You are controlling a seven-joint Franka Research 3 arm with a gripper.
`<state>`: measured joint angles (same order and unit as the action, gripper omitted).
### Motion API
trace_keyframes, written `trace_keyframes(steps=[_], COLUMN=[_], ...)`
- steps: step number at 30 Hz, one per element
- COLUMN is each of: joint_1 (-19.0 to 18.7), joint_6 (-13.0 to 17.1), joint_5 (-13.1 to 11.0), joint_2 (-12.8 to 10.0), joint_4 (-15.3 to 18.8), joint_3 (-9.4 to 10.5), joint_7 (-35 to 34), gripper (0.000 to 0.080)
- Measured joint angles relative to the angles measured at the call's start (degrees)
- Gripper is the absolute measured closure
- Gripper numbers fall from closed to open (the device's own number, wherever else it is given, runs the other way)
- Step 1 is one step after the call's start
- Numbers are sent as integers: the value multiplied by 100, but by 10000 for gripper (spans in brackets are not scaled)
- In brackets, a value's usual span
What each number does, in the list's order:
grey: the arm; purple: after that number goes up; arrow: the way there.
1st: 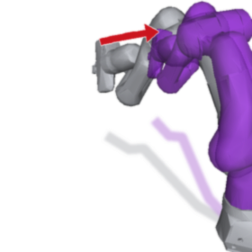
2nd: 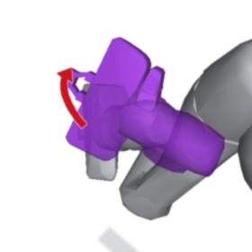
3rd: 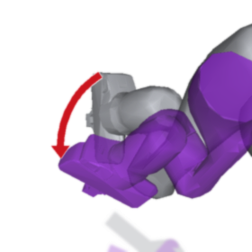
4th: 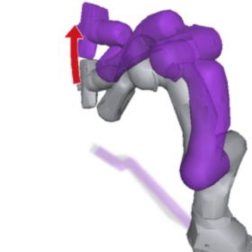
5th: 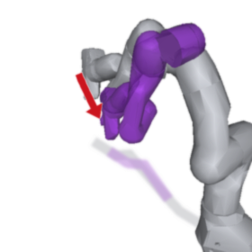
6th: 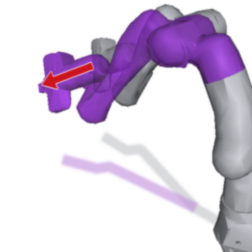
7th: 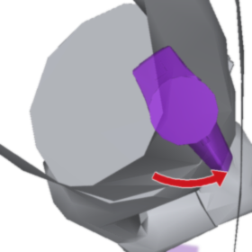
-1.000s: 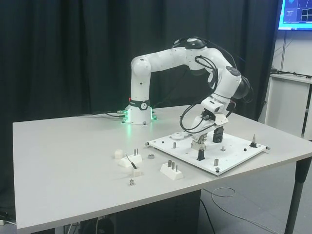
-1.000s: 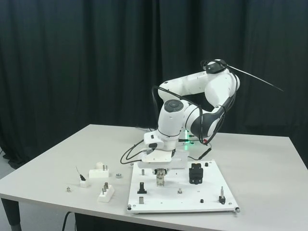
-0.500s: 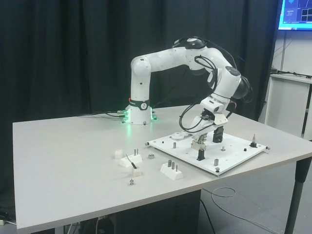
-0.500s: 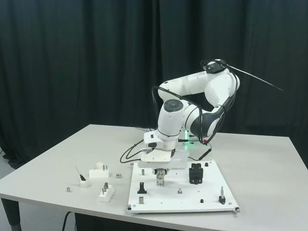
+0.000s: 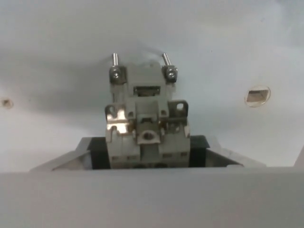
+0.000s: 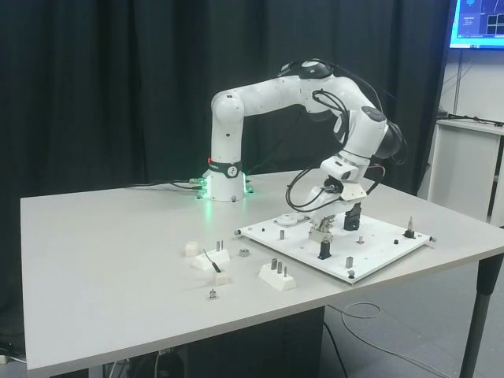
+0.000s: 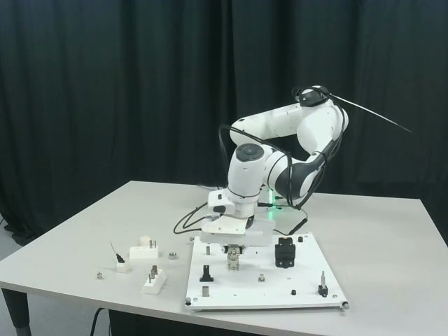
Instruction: Insert waterproof.
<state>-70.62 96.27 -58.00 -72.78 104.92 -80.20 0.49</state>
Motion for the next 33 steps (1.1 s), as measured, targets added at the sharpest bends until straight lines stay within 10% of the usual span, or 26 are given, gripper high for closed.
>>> trace_keyframes(steps=[33], joint_1=[60], joint_6=[-15], joint_5=[-201], joint_2=[0], joint_4=[32], joint_3=[-45], joint_7=[-262], gripper=[486])
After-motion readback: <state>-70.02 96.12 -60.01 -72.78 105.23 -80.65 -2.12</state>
